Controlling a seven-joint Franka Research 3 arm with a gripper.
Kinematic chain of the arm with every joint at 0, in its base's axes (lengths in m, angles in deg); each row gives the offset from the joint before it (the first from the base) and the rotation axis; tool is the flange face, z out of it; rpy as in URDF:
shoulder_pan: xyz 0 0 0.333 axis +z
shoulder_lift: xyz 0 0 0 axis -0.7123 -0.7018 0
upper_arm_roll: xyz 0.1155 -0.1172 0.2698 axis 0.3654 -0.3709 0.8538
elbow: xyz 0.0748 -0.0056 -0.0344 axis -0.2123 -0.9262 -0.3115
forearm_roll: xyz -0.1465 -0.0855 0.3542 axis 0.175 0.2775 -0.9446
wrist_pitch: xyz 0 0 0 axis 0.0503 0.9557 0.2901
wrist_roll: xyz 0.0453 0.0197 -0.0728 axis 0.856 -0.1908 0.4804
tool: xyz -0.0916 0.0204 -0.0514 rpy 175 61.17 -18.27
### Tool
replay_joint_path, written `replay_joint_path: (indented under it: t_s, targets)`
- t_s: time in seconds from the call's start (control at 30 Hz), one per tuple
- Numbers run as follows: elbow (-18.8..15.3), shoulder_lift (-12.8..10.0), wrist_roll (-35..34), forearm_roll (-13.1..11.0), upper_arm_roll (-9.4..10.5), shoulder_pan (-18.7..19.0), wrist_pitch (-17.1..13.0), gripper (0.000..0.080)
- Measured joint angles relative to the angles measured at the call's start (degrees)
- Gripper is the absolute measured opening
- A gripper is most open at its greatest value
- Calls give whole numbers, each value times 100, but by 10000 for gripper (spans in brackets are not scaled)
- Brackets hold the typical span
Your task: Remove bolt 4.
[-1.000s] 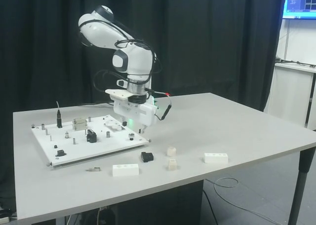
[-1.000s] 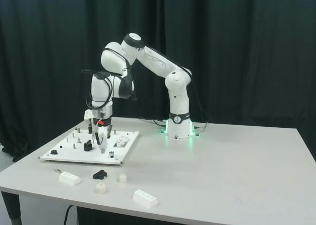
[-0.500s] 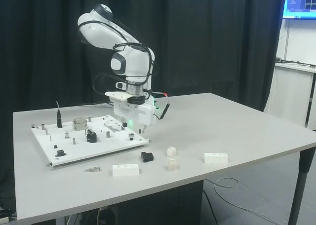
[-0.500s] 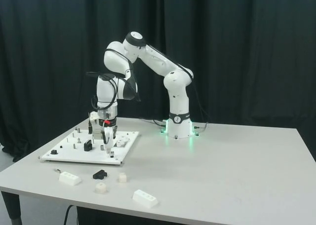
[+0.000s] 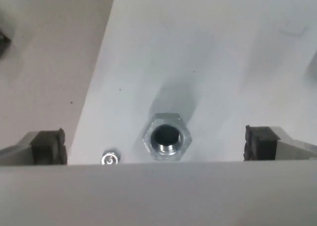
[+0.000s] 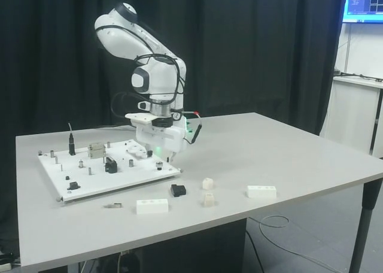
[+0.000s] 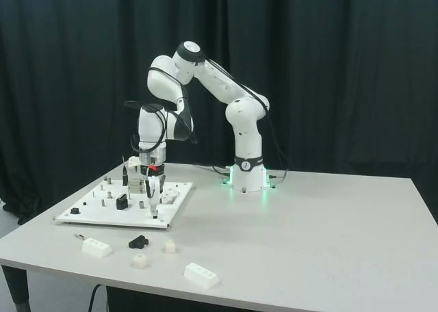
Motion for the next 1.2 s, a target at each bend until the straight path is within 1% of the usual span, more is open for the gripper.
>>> replay_joint_path:
  t_s: [0.47, 0.63, 0.8, 1.2]
  targets:
    - [-260, -361, 64, 14, -431, -9, -843, 800]
    - [-338, -482, 91, 14, -565, 22, -1069, 800]
    - [-402, -588, 101, 14, -678, 82, -1229, 800]
    - [-418, -816, 106, 14, -851, 271, -1379, 800]
